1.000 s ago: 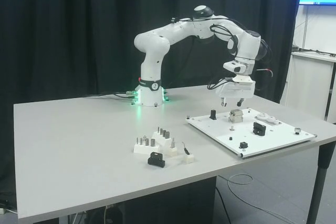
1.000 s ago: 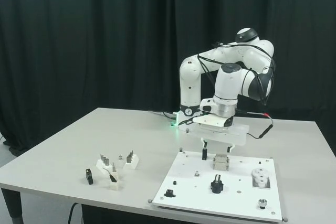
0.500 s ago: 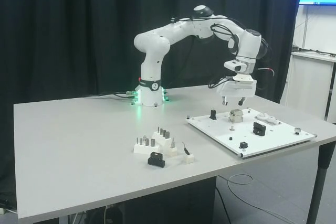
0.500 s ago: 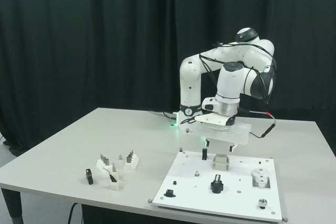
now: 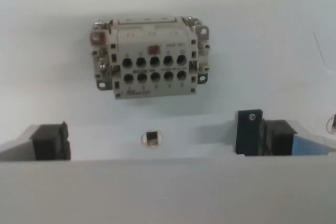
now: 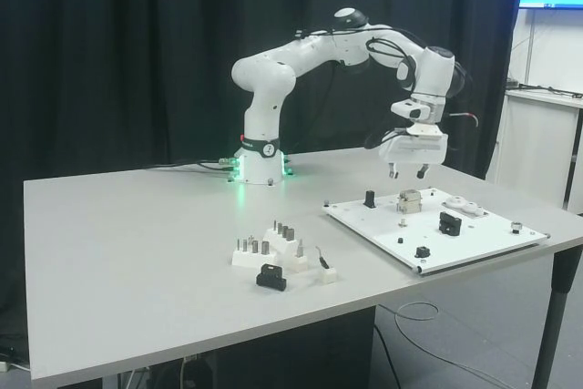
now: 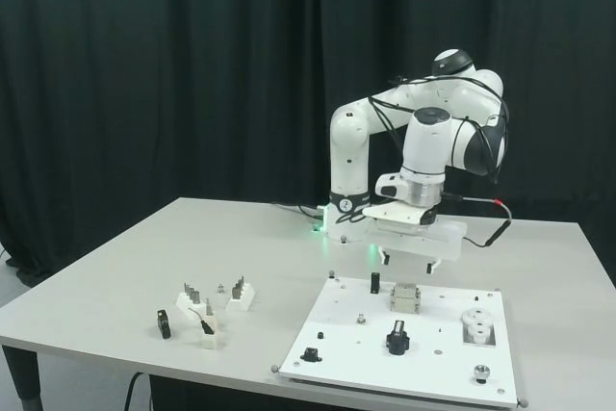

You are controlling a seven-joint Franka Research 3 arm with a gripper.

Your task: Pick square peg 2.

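Observation:
Several short grey pegs stand upright in two white holders (image 6: 285,236) (image 6: 250,253) on the left part of the table, also seen in the second room view as holders (image 7: 192,298) (image 7: 238,294). I cannot tell which one is square peg 2. My gripper (image 6: 407,170) (image 7: 409,259) hangs well away from them, above the far side of the white board (image 6: 474,241). It is open and holds nothing. In the wrist view its black fingertips (image 5: 50,140) stand wide apart. Beyond them lie a grey multi-pin connector (image 5: 149,59) and a small round socket with a square centre (image 5: 151,138).
The white board (image 7: 337,353) carries a black post (image 6: 370,198), the connector (image 6: 409,201), black fixtures (image 6: 448,222) (image 6: 422,251) and a white part (image 6: 463,206). A black block (image 6: 271,276) and a small white block (image 6: 327,271) lie near the peg holders. The arm's base (image 6: 259,166) stands behind.
The gripper has risen from just over the connector and drifted slightly toward the board's far side. Pegs and board parts have not moved.

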